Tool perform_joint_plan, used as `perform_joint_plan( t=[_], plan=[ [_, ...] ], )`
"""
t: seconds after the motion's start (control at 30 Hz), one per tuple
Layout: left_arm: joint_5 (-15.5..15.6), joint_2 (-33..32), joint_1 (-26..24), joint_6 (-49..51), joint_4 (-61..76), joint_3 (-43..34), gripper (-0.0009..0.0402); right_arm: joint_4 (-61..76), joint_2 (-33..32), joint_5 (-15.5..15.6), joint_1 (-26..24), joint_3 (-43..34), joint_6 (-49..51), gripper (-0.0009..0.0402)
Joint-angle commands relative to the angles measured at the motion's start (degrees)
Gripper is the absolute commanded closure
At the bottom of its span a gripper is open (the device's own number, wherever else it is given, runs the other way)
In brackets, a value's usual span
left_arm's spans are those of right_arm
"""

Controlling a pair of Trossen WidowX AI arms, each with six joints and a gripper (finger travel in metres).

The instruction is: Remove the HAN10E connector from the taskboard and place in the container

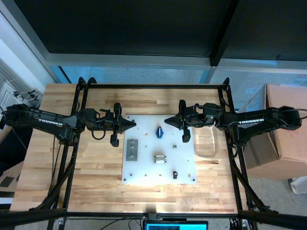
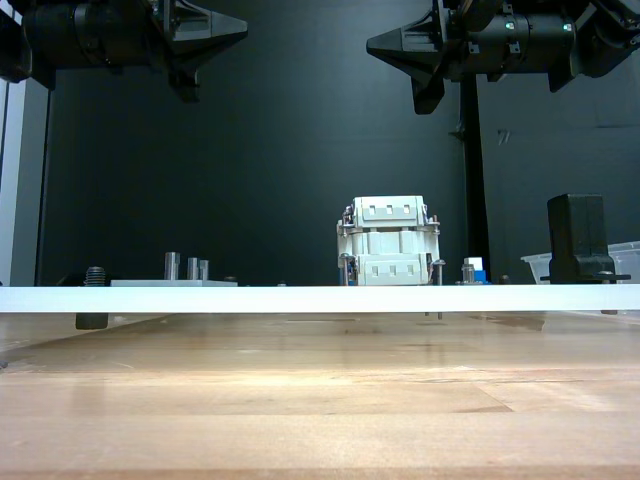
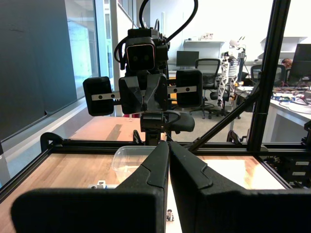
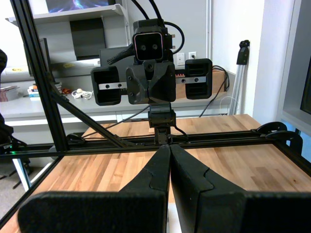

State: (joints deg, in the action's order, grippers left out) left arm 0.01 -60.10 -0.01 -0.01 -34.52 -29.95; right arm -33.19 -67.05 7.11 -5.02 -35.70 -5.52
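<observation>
The HAN10E connector point(image 1: 159, 158) is a pale grey block standing upright in its seat on the white taskboard point(image 1: 144, 172); the low view shows the connector point(image 2: 388, 243) sitting level on the board. My left gripper point(image 1: 133, 123) hovers high over the board's far left edge, shut on nothing, its fingers point(image 3: 154, 162) pressed together. My right gripper point(image 1: 167, 120) hangs over the far middle of the board, also shut and holding nothing, its fingers point(image 4: 158, 167) touching. Both grippers point at each other, well above and behind the connector. The clear plastic container point(image 1: 207, 143) lies right of the board.
On the board are a grey metal block point(image 1: 132, 149), a blue part point(image 1: 159, 131) and a small black part point(image 1: 175, 174). A black frame point(image 1: 153, 86) surrounds the table. A cardboard box point(image 1: 283, 129) stands off the table's right side.
</observation>
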Motion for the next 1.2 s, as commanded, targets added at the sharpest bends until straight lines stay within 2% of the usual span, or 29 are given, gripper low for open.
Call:
perform_joint_plan(
  t=[0.03,0.8,0.9,0.97,1.13,1.2],
  plan=[
    [0.00,-0.02,0.00,0.00,0.00,0.00,0.0393,3.82,0.02,0.00,0.15,-0.09,-3.02,0.0393],
    [0.00,-0.02,0.02,0.00,0.00,0.00,0.0393,2.23,0.02,0.02,0.17,-0.09,-3.02,0.0393],
    [0.00,-0.02,0.02,0.00,0.00,0.00,0.0393,0.57,0.02,0.72,0.31,-0.20,-3.13,0.0393],
    [0.00,0.00,0.02,0.00,0.00,0.00,0.0393,0.72,0.04,2.58,0.37,-0.24,-3.43,0.0393],
    [0.00,0.00,0.02,0.00,0.00,0.00,0.0393,10.36,-0.09,2.89,1.14,-2.97,-3.39,0.0393],
    [0.00,0.00,0.00,0.00,0.00,0.00,0.0393,15.72,-0.09,1.49,1.99,-4.74,-2.95,0.0393]
  ],
)
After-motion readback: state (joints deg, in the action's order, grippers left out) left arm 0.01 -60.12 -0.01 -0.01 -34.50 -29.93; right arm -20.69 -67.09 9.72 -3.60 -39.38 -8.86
